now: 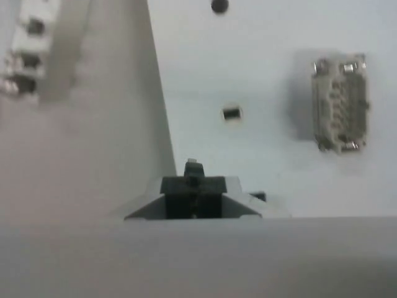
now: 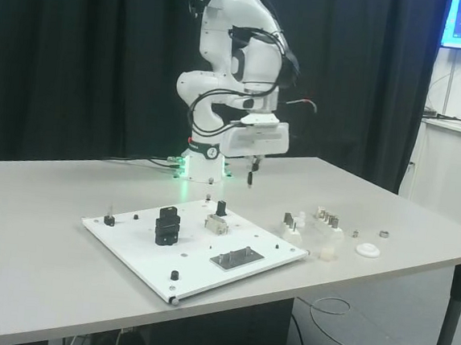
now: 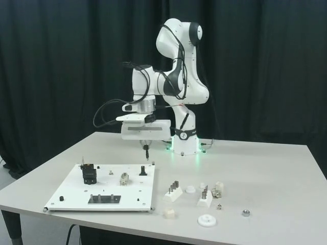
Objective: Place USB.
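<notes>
My gripper hangs above the far edge of the white board, shut on a small black USB plug that points straight down. In the wrist view the plug's tip sits near the board's edge, a short way from a small rectangular slot in the board. A grey multi-pin connector is fixed to the board farther off. The gripper is well above the board and touches nothing.
On the board stand a black block, a black upright piece and a grey plate with pegs. White part holders and a white gear lie beside the board.
</notes>
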Robot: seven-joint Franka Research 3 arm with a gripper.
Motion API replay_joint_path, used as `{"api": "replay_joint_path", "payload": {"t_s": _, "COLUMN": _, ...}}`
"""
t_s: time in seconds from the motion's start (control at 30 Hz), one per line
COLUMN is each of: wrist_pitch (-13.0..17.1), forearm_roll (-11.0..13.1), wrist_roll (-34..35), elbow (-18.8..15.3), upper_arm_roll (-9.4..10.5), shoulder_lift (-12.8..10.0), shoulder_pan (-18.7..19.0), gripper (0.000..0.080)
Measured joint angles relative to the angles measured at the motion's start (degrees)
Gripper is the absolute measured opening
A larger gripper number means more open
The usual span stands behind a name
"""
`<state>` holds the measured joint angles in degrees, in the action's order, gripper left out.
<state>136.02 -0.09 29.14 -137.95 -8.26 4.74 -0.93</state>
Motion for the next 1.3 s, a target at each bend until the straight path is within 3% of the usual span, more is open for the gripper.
{"api": "replay_joint_path", "payload": {"t_s": 0.27, "wrist_pitch": 1.51, "forearm_roll": -1.82, "wrist_roll": 7.47, "elbow": 3.95, "upper_arm_roll": 2.87, "shoulder_lift": -3.44, "shoulder_pan": 0.00, "gripper": 0.0025}}
{"api": "replay_joint_path", "payload": {"t_s": 0.77, "wrist_pitch": 1.75, "forearm_roll": -1.90, "wrist_roll": 18.81, "elbow": 15.24, "upper_arm_roll": 5.75, "shoulder_lift": -12.75, "shoulder_pan": 0.02, "gripper": 0.0025}}
{"api": "replay_joint_path", "payload": {"t_s": 1.3, "wrist_pitch": -2.36, "forearm_roll": -1.90, "wrist_roll": 31.44, "elbow": 26.35, "upper_arm_roll": 7.49, "shoulder_lift": -21.96, "shoulder_pan": 1.05, "gripper": 0.0025}}
